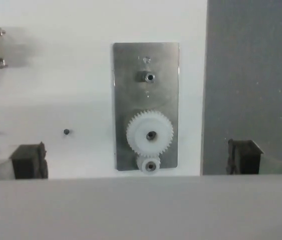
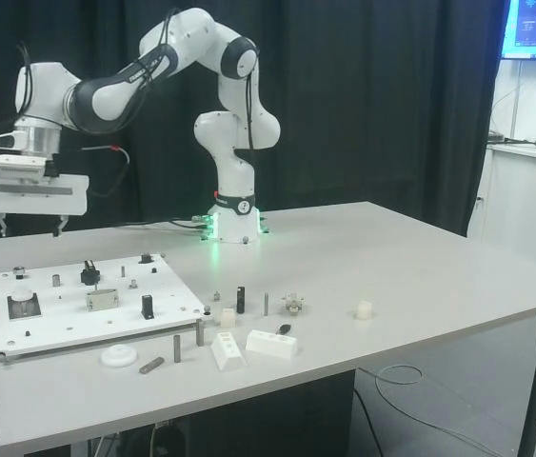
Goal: Remove medium gear.
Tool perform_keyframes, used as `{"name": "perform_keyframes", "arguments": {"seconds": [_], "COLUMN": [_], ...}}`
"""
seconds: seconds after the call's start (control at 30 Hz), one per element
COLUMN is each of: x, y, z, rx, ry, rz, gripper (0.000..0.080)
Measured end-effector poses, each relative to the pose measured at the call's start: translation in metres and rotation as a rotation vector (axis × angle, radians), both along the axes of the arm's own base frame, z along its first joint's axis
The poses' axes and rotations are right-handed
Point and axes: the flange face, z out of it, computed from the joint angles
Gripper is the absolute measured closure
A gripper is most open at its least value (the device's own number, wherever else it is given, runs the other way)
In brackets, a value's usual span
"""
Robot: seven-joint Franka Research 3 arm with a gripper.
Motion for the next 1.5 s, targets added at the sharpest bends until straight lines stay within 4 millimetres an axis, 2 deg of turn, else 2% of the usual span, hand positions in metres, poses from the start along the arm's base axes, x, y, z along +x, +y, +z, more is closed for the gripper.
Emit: {"name": "perform_keyframes", "arguments": {"seconds": [0.43, 1.03, 1.5], "x": [-0.002, 0.004, 0.009], "y": [-0.02, -0.045, -0.053], "z": [-0.019, -0.063, -0.087], "rx": [0.036, 0.085, 0.115], "ry": [0.048, 0.082, 0.085], "rz": [-0.006, -0.02, -0.009], "gripper": [0.0003, 0.0003, 0.0003]}}
